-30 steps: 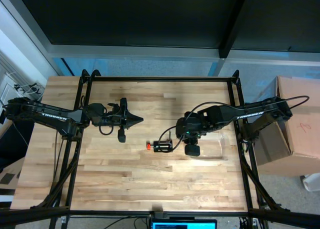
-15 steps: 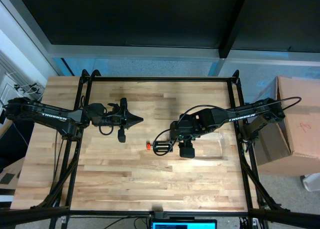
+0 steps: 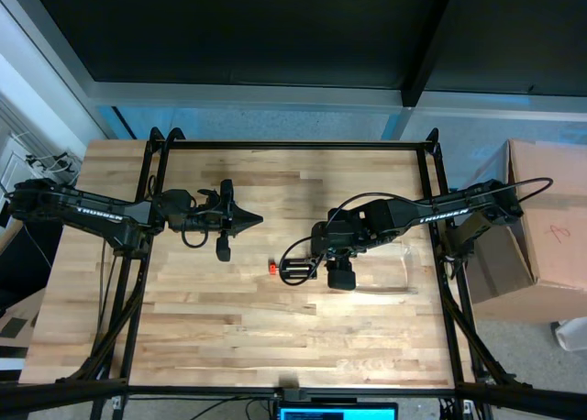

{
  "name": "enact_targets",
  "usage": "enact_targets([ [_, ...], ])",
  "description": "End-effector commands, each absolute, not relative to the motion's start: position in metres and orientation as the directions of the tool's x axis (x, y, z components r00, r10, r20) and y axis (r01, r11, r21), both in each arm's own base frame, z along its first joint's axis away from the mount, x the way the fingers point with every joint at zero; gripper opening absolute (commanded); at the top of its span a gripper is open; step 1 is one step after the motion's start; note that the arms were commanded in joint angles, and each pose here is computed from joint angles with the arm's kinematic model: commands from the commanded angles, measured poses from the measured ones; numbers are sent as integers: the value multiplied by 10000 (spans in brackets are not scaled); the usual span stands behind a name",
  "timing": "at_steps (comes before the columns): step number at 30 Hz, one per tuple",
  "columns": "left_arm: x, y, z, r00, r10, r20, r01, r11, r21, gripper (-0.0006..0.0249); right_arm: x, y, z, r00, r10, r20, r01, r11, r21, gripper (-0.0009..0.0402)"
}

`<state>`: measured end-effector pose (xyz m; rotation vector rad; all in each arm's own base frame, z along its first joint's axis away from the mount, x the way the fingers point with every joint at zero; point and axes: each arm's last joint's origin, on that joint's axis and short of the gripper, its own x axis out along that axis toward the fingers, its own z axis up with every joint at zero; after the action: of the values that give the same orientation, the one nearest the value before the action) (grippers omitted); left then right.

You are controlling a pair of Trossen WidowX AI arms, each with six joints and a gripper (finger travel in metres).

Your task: Remove the USB-C connector from the USB-C receptacle and place in the container

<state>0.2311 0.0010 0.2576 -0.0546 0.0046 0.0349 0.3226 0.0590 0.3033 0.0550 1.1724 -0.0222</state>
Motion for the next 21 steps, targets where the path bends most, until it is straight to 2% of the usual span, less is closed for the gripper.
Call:
enact_targets([
  [1,2312,11,2578,9994,351,-48,-353,9979,-542,0,3227,595,3032,3907,120,-9204,458,9984,324,194],
  [21,2312,11,2578,9994,351,-48,-353,9979,-542,0,3382,645,2847,3722,114,-9281,397,9988,282,194],
])
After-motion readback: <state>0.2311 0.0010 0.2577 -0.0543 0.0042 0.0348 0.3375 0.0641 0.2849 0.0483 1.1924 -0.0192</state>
